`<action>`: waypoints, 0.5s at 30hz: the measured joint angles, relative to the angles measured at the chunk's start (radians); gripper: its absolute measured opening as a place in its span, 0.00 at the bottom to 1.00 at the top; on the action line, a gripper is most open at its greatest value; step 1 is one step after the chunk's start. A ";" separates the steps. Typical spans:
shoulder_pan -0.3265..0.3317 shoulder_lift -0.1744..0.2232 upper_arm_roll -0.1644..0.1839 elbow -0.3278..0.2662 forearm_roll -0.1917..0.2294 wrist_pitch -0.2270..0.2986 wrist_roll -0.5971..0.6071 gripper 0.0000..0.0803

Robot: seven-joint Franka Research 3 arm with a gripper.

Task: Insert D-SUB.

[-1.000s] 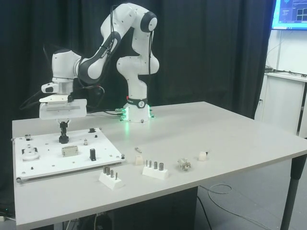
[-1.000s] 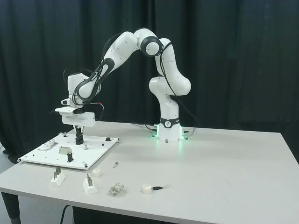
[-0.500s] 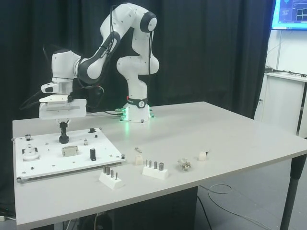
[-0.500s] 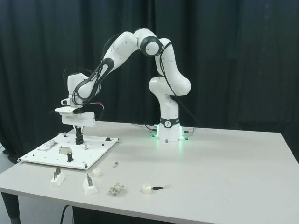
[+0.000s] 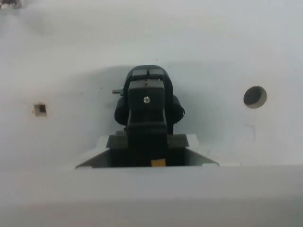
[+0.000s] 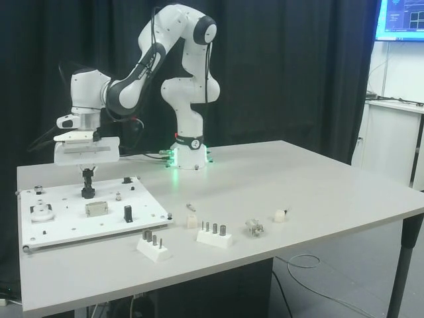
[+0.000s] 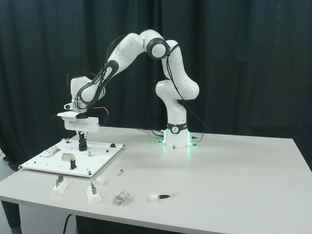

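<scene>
My gripper point(image 6: 87, 175) hangs over the far part of the white board point(image 6: 149, 204), just above a black peg point(image 6: 86, 192) that stands on it. In the wrist view the black fingertips point(image 5: 140, 74) lie together with only a thin seam between them, and the peg's rounded body point(image 5: 177, 112) shows beneath them. I cannot tell whether they touch the peg. A grey metal socket block point(image 6: 96, 208) sits mid-board. A loose metal D-SUB connector point(image 6: 254, 227) lies on the table, far from the gripper, and it also shows in the second room view point(image 7: 121, 197).
The board also carries a white round part point(image 6: 41, 213), a black post point(image 6: 127, 212) and small studs. Two white blocks with grey pins point(image 6: 154, 245) point(image 6: 214, 234), a small white piece point(image 6: 191, 220) and a white plug point(image 6: 280, 214) lie on the table point(image 6: 318, 179).
The gripper has risen slightly above the black peg. Nothing on the board or table has moved.
</scene>
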 joint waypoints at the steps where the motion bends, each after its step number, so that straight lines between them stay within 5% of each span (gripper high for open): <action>1: 0.000 0.000 0.000 0.000 0.003 0.000 -0.001 0.19; 15: -0.004 0.001 0.000 0.000 0.013 0.000 -0.014 0.19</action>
